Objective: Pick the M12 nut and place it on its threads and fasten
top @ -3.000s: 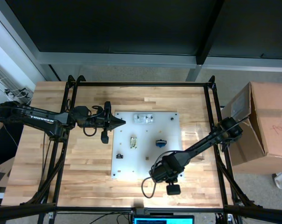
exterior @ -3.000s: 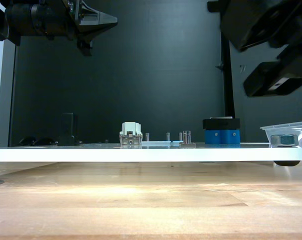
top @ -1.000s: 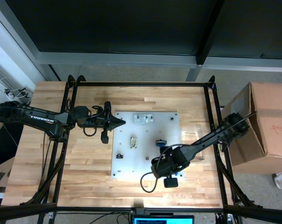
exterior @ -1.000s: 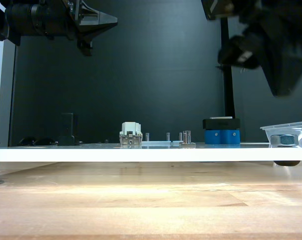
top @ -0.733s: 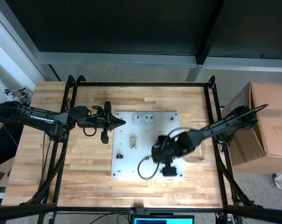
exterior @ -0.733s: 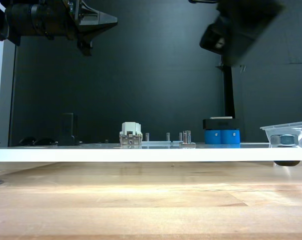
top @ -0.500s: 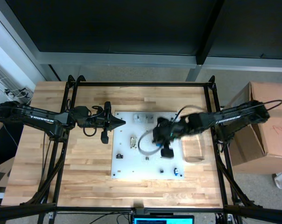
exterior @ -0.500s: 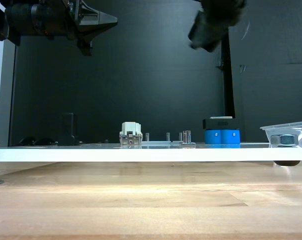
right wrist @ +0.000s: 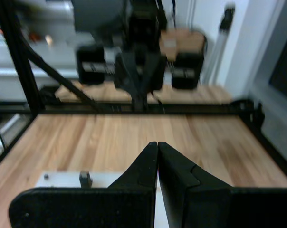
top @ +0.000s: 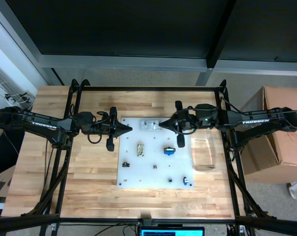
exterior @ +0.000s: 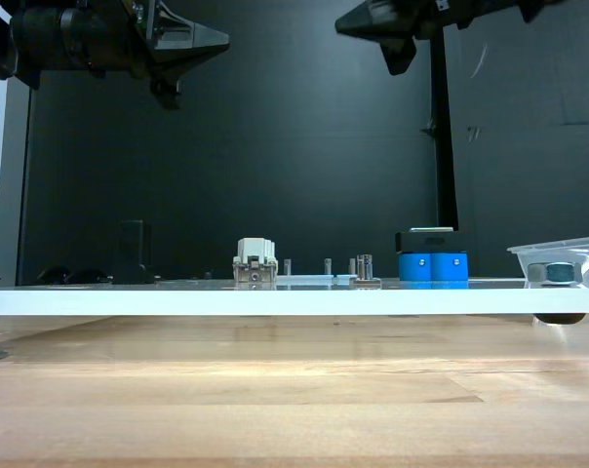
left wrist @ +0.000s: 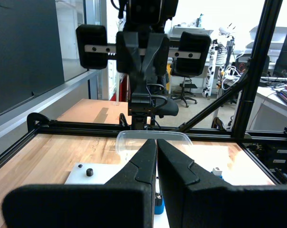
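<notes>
The silver nut (exterior: 553,273) sits on its stud at the near right of the white board (top: 133,172), low on it, with no ribs showing beneath. It is held by nothing. Nothing shows inside the clear tray (top: 203,155) in the high view. My right gripper (top: 161,125) hangs level, high over the board's far edge, far from the nut. It points left, and its fingers (right wrist: 148,164) are shut on nothing. My left gripper (top: 130,129) hangs high at the board's far left, pointing right. Its fingers (left wrist: 146,159) are pressed together, also on nothing.
On the board stand a blue block (top: 169,150), a grey-white connector (top: 140,150), small silver posts (exterior: 363,265) and a silver fixture (top: 151,125) at the far edge. A black frame (top: 222,113) rings the table. A cardboard box (top: 281,132) stands beyond the right edge.
The right arm has lifted from over the board's near right corner and swung back to the far side, its gripper now level. The nut has stayed in place. The left arm has not moved.
</notes>
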Robot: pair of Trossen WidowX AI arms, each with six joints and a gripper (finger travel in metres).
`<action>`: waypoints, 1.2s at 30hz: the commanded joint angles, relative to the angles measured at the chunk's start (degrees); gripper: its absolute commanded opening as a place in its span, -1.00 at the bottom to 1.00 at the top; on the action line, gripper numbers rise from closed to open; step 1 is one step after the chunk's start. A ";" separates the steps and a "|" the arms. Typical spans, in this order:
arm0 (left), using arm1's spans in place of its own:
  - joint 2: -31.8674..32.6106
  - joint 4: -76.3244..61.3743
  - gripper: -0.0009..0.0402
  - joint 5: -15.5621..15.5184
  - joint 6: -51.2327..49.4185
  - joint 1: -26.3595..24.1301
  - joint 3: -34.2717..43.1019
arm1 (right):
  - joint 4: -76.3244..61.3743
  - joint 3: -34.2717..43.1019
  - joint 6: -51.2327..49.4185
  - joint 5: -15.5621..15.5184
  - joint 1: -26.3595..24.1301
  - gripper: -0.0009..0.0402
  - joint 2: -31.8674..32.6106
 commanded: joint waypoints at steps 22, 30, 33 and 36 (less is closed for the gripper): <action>0.02 0.02 -0.96 0.02 0.02 0.00 0.00 | 23.85 -18.60 4.59 -0.90 -1.62 -0.96 -6.05; 0.00 0.02 -0.96 0.02 0.02 0.02 0.00 | 23.23 -18.60 4.61 -1.75 -1.62 -0.96 -6.05; 0.02 0.02 -0.96 0.02 0.02 0.00 0.00 | 23.28 -18.60 4.61 -3.06 -1.62 -0.96 -6.05; 0.00 0.02 -0.96 0.02 0.02 0.00 0.00 | 23.26 -18.60 4.61 -2.84 -1.62 -0.96 -6.05</action>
